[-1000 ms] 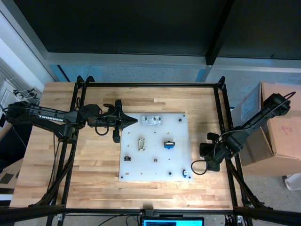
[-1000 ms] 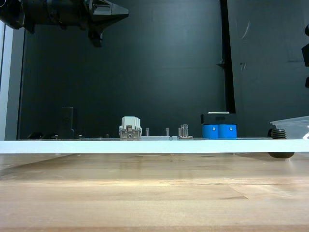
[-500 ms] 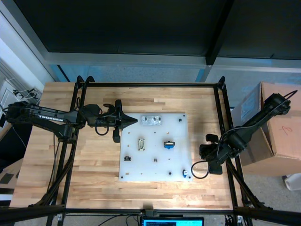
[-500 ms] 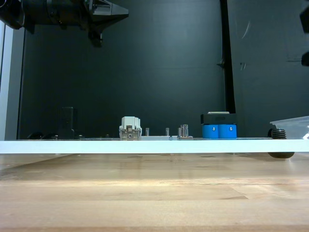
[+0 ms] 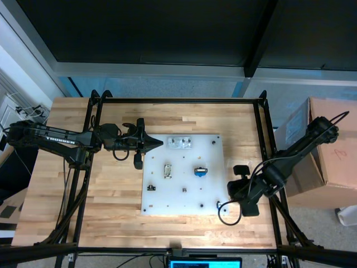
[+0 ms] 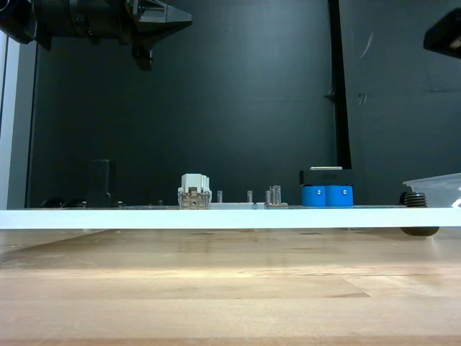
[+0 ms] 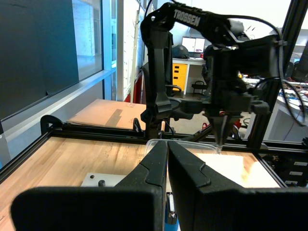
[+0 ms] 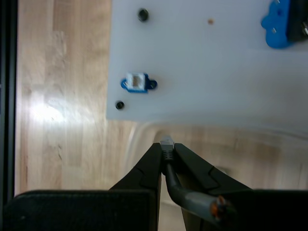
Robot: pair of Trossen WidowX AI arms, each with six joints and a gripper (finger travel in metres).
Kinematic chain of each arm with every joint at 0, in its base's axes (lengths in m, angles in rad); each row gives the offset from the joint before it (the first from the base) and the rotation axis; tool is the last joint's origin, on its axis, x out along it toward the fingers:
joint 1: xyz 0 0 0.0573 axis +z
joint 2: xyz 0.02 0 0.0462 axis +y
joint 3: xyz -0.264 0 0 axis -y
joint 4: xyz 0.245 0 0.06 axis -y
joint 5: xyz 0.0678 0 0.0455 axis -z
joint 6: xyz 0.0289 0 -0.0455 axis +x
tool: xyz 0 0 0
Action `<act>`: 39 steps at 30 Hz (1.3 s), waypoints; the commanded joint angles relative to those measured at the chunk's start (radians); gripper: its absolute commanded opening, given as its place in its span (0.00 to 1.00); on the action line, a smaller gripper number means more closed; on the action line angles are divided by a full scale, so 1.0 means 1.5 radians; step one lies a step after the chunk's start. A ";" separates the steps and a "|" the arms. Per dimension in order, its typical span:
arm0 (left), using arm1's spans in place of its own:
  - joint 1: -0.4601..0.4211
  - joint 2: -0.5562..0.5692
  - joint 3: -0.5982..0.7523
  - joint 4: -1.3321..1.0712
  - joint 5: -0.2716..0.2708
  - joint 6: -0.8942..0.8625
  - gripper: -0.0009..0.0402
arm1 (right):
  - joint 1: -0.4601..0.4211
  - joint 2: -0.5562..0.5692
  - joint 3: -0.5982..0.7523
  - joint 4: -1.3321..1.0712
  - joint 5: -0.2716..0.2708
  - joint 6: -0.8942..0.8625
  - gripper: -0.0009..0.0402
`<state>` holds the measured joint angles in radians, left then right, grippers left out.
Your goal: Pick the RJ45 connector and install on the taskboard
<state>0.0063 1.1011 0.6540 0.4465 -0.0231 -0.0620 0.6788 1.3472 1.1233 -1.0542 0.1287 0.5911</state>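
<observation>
Overhead light is pretty even in the high view, and the white taskboard (image 5: 167,198) is bright but not blown out. The low view is dim, with the left gripper (image 6: 184,18) a black silhouette at upper left. The right wrist view has glare on the table (image 8: 45,110), and the right gripper (image 8: 166,146) pinching the RJ45 connector (image 8: 166,140) looks slightly soft, I think.

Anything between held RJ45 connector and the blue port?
Right wrist view: only bare taskboard and a clear tray's rim between blue port and RJ45 connector in right gripper. Left gripper, shut, over board's left edge.
</observation>
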 commanded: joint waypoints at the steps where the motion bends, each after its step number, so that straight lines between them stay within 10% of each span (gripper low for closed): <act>1: 0.000 0.000 0.000 0.000 0.000 0.000 0.02 | -0.003 0.032 0.023 0.000 -0.001 0.002 0.02; 39: 0.000 0.000 0.000 0.000 0.000 0.000 0.02 | -0.018 0.199 0.095 0.051 0.001 -0.012 0.02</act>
<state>0.0063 1.1011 0.6544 0.4465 -0.0231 -0.0620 0.6518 1.6466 1.2675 -0.9798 0.1310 0.5762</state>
